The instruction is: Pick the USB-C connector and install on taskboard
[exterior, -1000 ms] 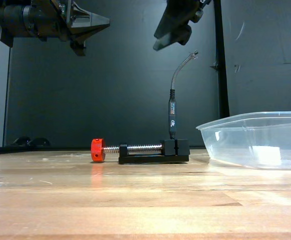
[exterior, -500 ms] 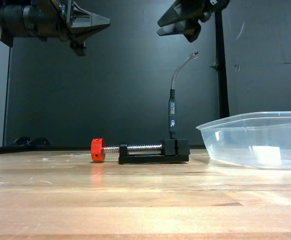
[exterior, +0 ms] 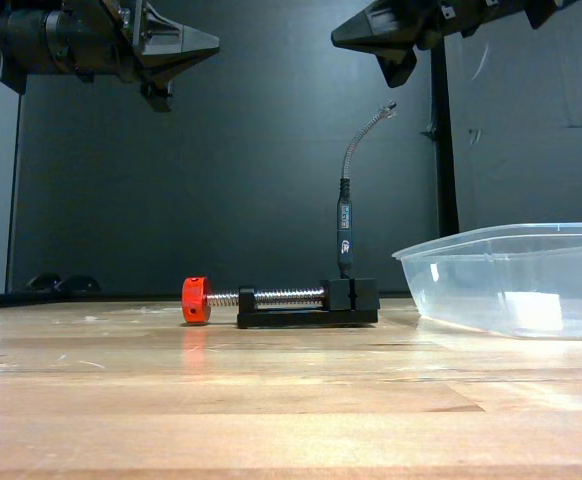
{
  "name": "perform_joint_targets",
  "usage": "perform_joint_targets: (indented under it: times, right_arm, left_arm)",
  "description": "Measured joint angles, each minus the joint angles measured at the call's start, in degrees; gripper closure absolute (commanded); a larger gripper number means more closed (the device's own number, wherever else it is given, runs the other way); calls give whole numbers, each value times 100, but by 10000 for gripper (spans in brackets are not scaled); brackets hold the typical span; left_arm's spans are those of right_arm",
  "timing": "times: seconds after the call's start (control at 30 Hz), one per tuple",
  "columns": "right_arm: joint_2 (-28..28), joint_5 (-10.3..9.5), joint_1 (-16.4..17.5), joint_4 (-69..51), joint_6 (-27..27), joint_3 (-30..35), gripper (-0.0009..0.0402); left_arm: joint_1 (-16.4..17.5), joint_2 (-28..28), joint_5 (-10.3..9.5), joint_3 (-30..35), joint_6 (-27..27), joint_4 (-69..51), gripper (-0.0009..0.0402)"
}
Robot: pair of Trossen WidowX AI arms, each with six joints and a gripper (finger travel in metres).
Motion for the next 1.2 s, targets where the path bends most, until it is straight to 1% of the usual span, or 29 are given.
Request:
perform_joint_targets:
  times: [0.2, 0.3, 0.47, 0.57, 0.6, 0.7, 1.2]
  right_arm:
    - [-227, -7, -37, 660, -31, -461, 393]
    - [-308, -61, -48, 1071, -68, -673, 393]
    - [-463, -74, -96, 1596, -92, -1008, 394]
    - [-538, -245, -195, 1904, -81, -1215, 393]
    - [-560, -267, -232, 1943, -63, -1272, 393]
    - [-588, -258, -289, 2216, -37, -1425, 393]
    - [-649, -297, -286, 2898, 39, -1884, 394]
  left_arm:
    - [0, 2, 0, 0, 2, 0, 393]
    - [0, 2, 0, -2, 0, 2, 393]
    - [0, 2, 0, -2, 2, 0, 393]
    - [0, 0, 0, 0, 0, 2, 393]
    - [0, 0, 0, -2, 2, 2, 393]
    - [0, 2, 0, 0, 0, 0, 393]
    - [0, 2, 0, -2, 0, 0, 393]
